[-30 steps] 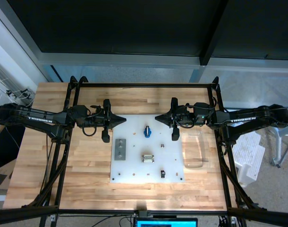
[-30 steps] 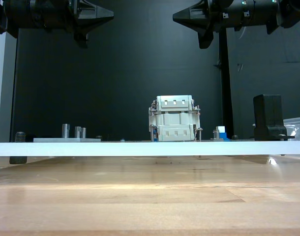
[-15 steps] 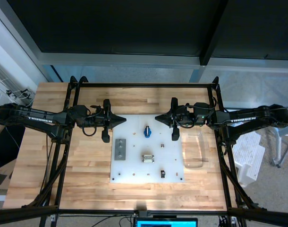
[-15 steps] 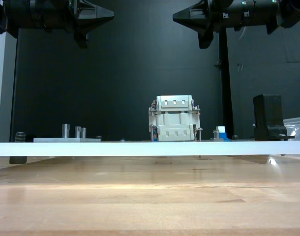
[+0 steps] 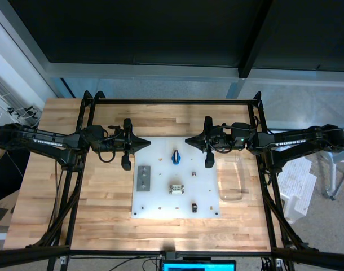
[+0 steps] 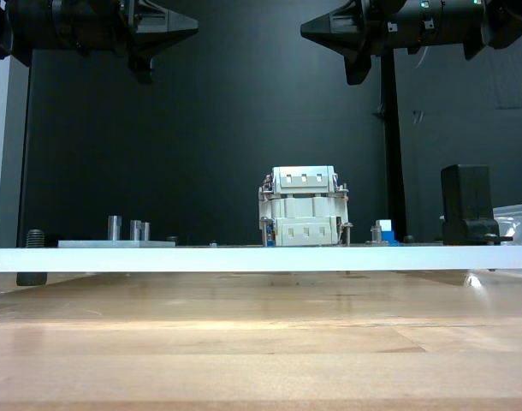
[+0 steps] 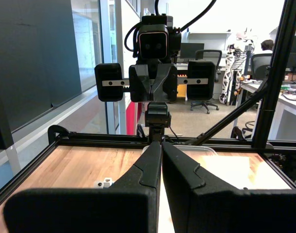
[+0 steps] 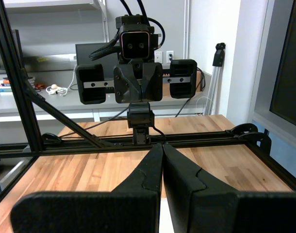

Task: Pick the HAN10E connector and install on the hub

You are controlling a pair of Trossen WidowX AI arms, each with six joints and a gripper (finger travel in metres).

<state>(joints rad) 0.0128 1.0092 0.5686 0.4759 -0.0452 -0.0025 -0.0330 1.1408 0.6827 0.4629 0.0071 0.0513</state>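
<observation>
left gripper high left, pointing right | right gripper high right, pointing left | HAN10E connector atop hub, mid white plate | black block right

Plenty of open air over the hub. The left gripper and right gripper hang high, fingers together. Only the grey block and black part flank it, well apart.

A wooden table with a black frame stands on a grey floor, a dark panel behind it. One side shows glass walls and a bright office with chairs. The other shows a desk, monitor, shelf and tripod.
</observation>
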